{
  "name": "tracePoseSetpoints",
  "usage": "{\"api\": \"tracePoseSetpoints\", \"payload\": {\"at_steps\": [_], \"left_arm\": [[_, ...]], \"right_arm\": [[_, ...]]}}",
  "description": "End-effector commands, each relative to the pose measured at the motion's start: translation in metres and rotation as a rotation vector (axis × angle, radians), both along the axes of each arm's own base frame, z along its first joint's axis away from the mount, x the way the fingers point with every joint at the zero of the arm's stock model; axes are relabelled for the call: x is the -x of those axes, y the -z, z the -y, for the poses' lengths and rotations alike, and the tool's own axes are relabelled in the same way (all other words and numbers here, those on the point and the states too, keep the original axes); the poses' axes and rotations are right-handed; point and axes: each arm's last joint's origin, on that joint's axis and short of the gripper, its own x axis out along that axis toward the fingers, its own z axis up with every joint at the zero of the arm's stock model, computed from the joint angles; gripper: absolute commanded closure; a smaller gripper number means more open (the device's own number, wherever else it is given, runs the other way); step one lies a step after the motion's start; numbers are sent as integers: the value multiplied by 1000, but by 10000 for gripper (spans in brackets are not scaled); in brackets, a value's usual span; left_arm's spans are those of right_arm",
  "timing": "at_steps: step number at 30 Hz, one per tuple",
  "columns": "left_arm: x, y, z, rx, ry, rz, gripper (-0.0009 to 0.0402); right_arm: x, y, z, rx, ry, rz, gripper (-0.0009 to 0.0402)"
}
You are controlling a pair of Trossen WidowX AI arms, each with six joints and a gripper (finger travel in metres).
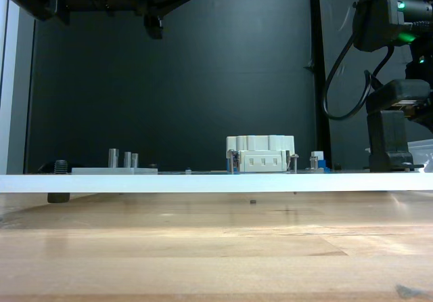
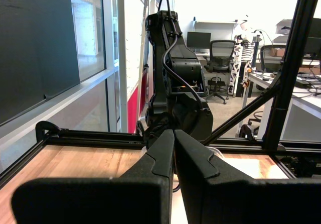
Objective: Pick the 16mm bar and place in it's hole on the taskboard
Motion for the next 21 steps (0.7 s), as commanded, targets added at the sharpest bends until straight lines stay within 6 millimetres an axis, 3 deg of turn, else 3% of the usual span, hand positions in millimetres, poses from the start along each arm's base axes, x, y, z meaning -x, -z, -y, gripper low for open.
{"api": "tracePoseSetpoints", "payload": {"at_steps": [1,12,21], "left_arm": [[0,0,0,0,0,0,393],[0,0,0,0,0,0,393],[0,0,0,0,0,0,393]], "right_arm": [[0,0,0,4,-13,-3,390],[-6,-22,-2,8,-171,21,389],[-14,-57,-3,20,-524,60,389]]}}
